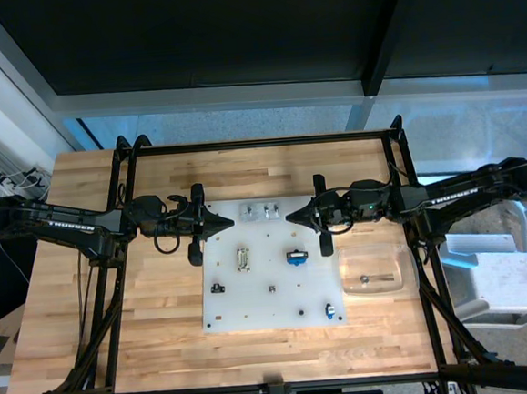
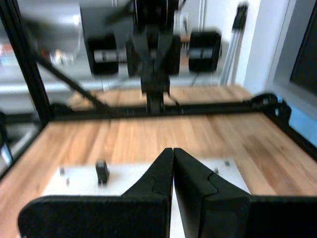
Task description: Pick the M12 fastener and fasten on the M12 threads
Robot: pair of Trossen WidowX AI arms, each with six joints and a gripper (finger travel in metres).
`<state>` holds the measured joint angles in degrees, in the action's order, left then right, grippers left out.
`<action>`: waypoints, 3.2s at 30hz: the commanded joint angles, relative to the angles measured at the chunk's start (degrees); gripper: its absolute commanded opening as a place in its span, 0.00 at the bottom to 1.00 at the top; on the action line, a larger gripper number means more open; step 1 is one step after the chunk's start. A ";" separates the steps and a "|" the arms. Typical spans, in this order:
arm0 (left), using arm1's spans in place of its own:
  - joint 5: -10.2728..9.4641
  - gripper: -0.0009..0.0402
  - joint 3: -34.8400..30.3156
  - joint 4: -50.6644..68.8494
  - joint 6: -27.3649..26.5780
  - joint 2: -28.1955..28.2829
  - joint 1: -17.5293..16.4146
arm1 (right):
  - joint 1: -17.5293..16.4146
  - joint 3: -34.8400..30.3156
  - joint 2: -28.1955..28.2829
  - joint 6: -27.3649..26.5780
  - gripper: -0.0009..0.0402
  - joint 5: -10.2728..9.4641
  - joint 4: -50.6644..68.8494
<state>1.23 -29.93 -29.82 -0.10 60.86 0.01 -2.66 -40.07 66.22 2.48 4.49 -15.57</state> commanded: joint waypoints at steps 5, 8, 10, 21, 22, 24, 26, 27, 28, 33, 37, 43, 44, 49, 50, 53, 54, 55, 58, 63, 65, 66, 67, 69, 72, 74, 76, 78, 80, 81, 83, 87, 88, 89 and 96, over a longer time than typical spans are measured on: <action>0.02 0.02 -0.02 -0.04 0.00 0.00 0.00 | -0.98 -7.17 -0.02 -4.52 0.02 -0.48 21.66; 0.02 0.02 -0.02 -0.02 0.00 0.00 -0.02 | -1.44 -10.01 -0.02 -6.21 0.02 -3.45 28.94; 0.02 0.02 -0.02 -0.04 0.00 0.00 0.00 | -2.08 -11.76 -0.02 -7.45 0.02 -4.33 33.33; 0.02 0.02 -0.02 -0.04 0.00 0.00 -0.02 | -5.88 -20.96 0.09 -13.55 0.02 -4.07 60.33; 0.02 0.02 -0.02 -0.04 0.00 0.00 -0.02 | -6.16 -21.42 0.09 -13.97 0.02 -4.04 62.31; 0.02 0.02 -0.02 -0.02 0.00 0.00 0.00 | -6.69 -22.32 0.35 -14.93 0.02 -4.07 66.10; 0.02 0.02 -0.02 -0.02 0.00 0.00 -0.02 | -7.19 -23.21 0.72 -15.54 0.02 -4.07 69.90; 0.02 0.02 -0.02 -0.02 0.00 0.00 0.00 | -7.45 -23.56 0.85 -15.93 0.02 -4.04 71.58; 0.02 0.02 -0.02 -0.04 0.00 0.00 0.00 | -7.74 -23.78 0.96 -16.63 0.02 -4.04 73.07; 0.02 0.02 -0.02 -0.02 0.00 0.00 -0.02 | -9.90 -23.93 1.01 -18.93 0.02 -3.98 78.73; 0.02 0.02 -0.02 -0.02 0.00 0.00 -0.02 | -12.50 -23.91 1.01 -20.28 0.02 -3.87 83.12; 0.02 0.02 -0.02 -0.02 0.00 0.00 -0.02 | -16.48 -23.80 1.01 -21.00 0.02 -3.91 87.91; 0.02 0.02 -0.02 -0.04 0.00 0.00 -0.02 | -17.03 -23.80 1.03 -21.03 0.02 -4.00 88.41; 0.02 0.02 -0.02 -0.02 0.00 0.00 0.00 | -20.11 -23.80 1.51 -22.56 0.02 -4.02 91.10; 0.02 0.02 -0.02 -0.04 0.00 0.00 0.00 | -20.68 -23.80 1.79 -22.80 0.02 -4.04 91.67; 0.02 0.02 -0.02 -0.02 0.00 0.00 0.00 | -22.29 -23.80 3.30 -22.82 0.02 -4.07 92.83; 0.02 0.02 -0.02 -0.02 0.00 0.00 -0.02 | -22.77 -23.80 4.00 -22.80 0.02 -4.07 92.89; 0.02 0.02 -0.02 -0.02 0.00 0.00 -0.02 | -23.34 -23.80 4.68 -22.80 0.02 -4.07 92.89; 0.02 0.02 -0.02 -0.04 0.00 0.00 -0.02 | -24.92 -23.80 6.38 -23.02 0.02 -4.00 92.85; 0.02 0.02 -0.02 -0.04 0.00 0.00 0.00 | -26.38 -23.58 8.92 -22.95 0.02 -4.07 92.67; 0.02 0.02 -0.02 -0.02 0.00 0.00 -0.02 | -26.67 -22.95 9.46 -22.93 0.02 -4.02 91.58; 0.02 0.02 -0.02 -0.02 0.00 0.00 0.00 | -26.82 -22.45 9.64 -22.93 0.02 -4.04 90.40; 0.02 0.02 -0.02 -0.02 0.00 0.00 0.00 | -27.06 -21.94 9.79 -22.95 0.03 -4.04 89.18; 0.02 0.02 -0.02 -0.07 0.00 0.00 0.00 | -27.61 -21.00 10.14 -22.93 0.05 -4.07 87.30; 0.02 0.02 -0.02 -0.02 0.00 0.00 -0.02 | -28.11 -20.06 11.21 -22.95 0.11 -4.07 86.66; 0.02 0.02 -0.02 -0.04 0.00 0.00 0.00 | -28.41 -19.85 11.89 -22.82 0.16 -4.02 85.94; 0.02 0.02 -0.02 -0.04 0.00 0.00 0.00 | -28.59 -19.52 12.26 -22.69 0.22 -4.02 84.59; 0.02 0.02 -0.02 -0.02 0.00 0.00 -0.02 | -28.65 -18.95 12.76 -22.47 0.28 -4.04 83.47; 0.02 0.02 -0.02 -0.02 0.00 0.00 0.00 | -28.79 -18.16 13.20 -22.47 0.33 -4.02 82.75; 0.02 0.02 -0.02 -0.04 0.00 0.00 0.00 | -28.83 -17.55 13.46 -22.47 0.35 -4.04 81.83; 0.02 0.02 -0.02 -0.04 0.00 0.00 0.00 | -29.00 -16.24 13.81 -22.29 0.38 -4.07 79.84; 0.02 0.02 -0.02 -0.04 0.00 0.00 0.00 | -29.90 -14.14 14.71 -22.34 0.42 -4.04 77.22; 0.02 0.02 -0.02 -0.04 0.00 0.00 0.00 | -29.99 -13.60 14.91 -22.32 0.43 -4.04 76.74; 0.02 0.02 -0.02 -0.04 0.00 0.00 -0.02 | -30.01 -13.03 14.93 -22.32 0.43 -4.04 76.19; 0.02 0.02 -0.02 -0.02 0.00 0.00 0.00 | -30.25 -10.29 15.17 -22.43 0.46 -3.85 72.78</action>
<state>1.23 -29.95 -29.87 -0.12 60.86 0.01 -32.88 -50.65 81.19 -19.86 0.47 57.39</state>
